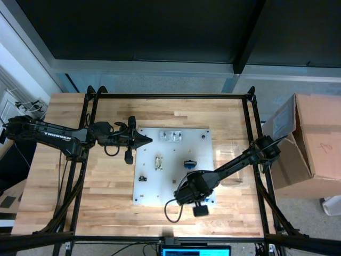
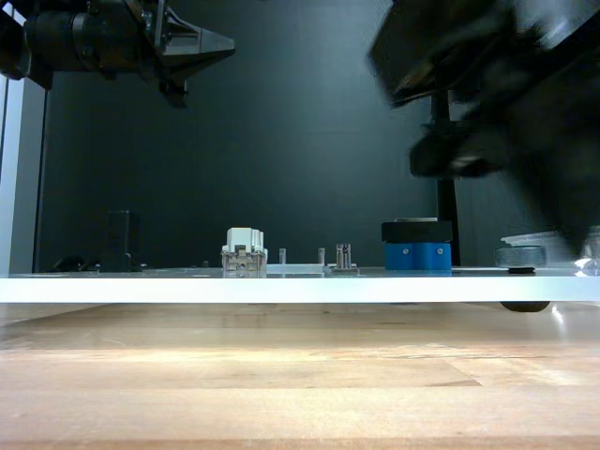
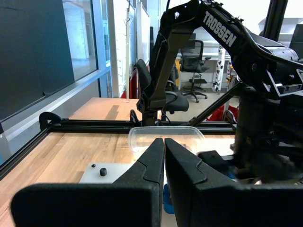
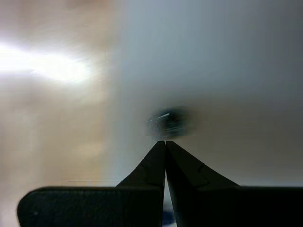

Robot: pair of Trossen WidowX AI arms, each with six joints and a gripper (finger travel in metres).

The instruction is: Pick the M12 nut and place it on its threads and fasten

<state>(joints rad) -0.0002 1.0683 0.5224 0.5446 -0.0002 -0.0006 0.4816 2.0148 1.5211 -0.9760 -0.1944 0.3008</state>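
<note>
Table (image 1: 106,213), clear tray (image 3: 165,128); left fingers (image 3: 147,166) aloft, right fingers (image 4: 149,171) by nut (image 4: 168,122), both tip-to-tip, empty

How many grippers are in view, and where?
2. Left gripper, shut, hovers high over the white board's far left corner. Right gripper, shut, points down at its near edge. Nut's place: cannot tell.

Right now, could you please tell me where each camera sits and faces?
High: above the near edge, looking down; left hand at the board's far left, right hand over its near right.
Low: table level, facing away; left hand high.
Left wrist: along the shut left hand toward the tray.
Right wrist: along the shut right hand at a dark round piece; nut's place unclear.
Both wrists show the board.
</note>
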